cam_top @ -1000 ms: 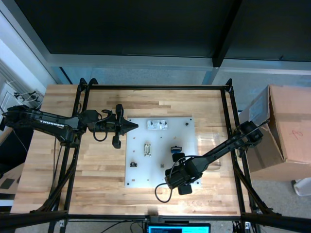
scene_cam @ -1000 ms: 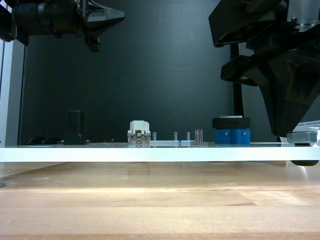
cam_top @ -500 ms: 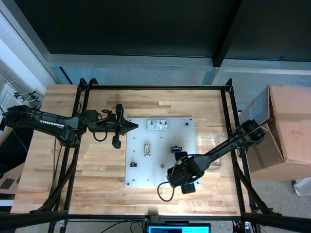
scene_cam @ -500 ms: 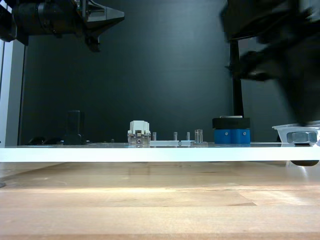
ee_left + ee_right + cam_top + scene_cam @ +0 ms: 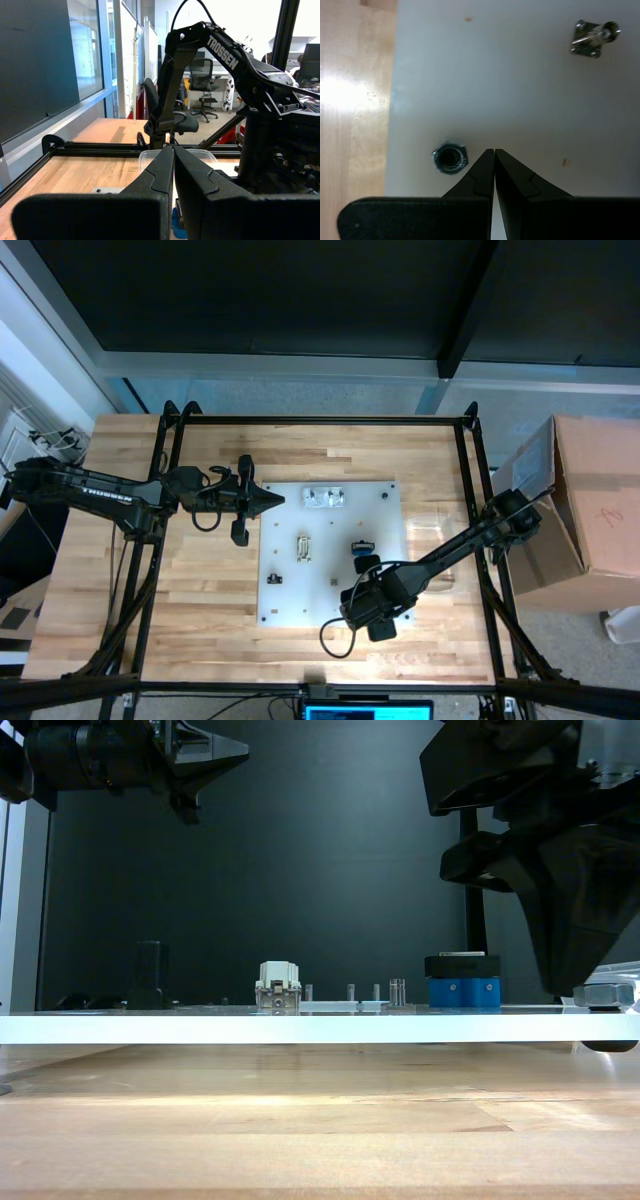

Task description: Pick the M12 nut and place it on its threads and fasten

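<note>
— Black fingers on the right hand (image 5: 494, 150): apart or together?
— Pressed together, gripping nothing, pointing down at the white board (image 5: 530, 80).
— And the silver nut (image 5: 462, 161)?
— Free of the hand, just beside the fingertips. It sits on its stud (image 5: 449, 158), whose dark core fills the hole. The low view shows it down at the board's surface, no ribs under it.
— Where on the board, from above?
— Around five o'clock, by the near right edge. The clear tray (image 5: 436, 530) lies off the board at three o'clock.
— The left hand (image 5: 173, 148)?
— Fingers together too, nothing between them, raised at the board's edge near ten o'clock, its arm over the wooden tabletop (image 5: 150, 630).
</note>
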### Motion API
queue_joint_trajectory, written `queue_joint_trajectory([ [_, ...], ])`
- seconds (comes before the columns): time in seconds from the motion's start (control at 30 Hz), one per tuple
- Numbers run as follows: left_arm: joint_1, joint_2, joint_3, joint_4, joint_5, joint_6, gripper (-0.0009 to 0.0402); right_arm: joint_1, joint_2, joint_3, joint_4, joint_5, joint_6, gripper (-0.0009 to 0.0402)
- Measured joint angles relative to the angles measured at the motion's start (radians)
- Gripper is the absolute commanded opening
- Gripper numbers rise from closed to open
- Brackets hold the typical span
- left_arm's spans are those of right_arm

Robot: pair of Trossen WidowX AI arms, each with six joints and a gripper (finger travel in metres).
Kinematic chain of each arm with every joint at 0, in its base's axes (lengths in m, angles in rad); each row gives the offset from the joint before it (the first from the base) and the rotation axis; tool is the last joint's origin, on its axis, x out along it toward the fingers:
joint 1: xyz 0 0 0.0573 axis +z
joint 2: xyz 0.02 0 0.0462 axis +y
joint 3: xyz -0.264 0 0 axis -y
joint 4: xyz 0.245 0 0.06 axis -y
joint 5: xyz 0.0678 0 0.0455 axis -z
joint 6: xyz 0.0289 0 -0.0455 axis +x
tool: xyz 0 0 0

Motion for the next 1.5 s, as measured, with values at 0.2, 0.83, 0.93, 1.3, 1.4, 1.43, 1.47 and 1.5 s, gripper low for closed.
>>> queue_joint_trajectory([
  [0.2, 0.000, 0.000, 0.000, 0.000, 0.000, 0.000, 0.0000, -0.005, 0.000, -0.001, -0.012, -0.259, -0.034, 0.0000],
  [0.83, 0.000, 0.006, 0.000, 0.000, 0.000, 0.000, 0.0000, -0.002, -0.026, -0.001, -0.054, -0.046, 0.057, 0.0000],
  [0.93, 0.000, 0.006, 0.000, 0.000, 0.000, 0.000, 0.0000, 0.000, -0.024, -0.001, -0.032, -0.030, 0.057, 0.0000],
  [1.3, 0.000, 0.006, 0.000, 0.000, 0.000, 0.000, 0.0000, 0.003, 0.000, -0.001, -0.019, -0.097, 0.048, 0.0000],
  [1.4, 0.000, 0.006, 0.000, 0.001, 0.000, 0.000, 0.0000, 0.001, 0.000, -0.001, -0.013, -0.268, 0.008, 0.0000],
  [1.43, 0.000, 0.006, 0.000, 0.001, 0.000, 0.000, 0.0000, 0.001, 0.000, -0.001, -0.018, -0.309, 0.003, 0.0000],
  [1.47, 0.000, 0.006, 0.000, 0.000, 0.000, 0.000, 0.0000, 0.002, -0.001, -0.001, -0.019, -0.327, 0.003, 0.0000],
  [1.5, 0.000, 0.006, 0.000, 0.000, 0.000, 0.000, 0.0000, 0.003, -0.003, -0.001, -0.023, -0.327, 0.002, 0.0000],
])
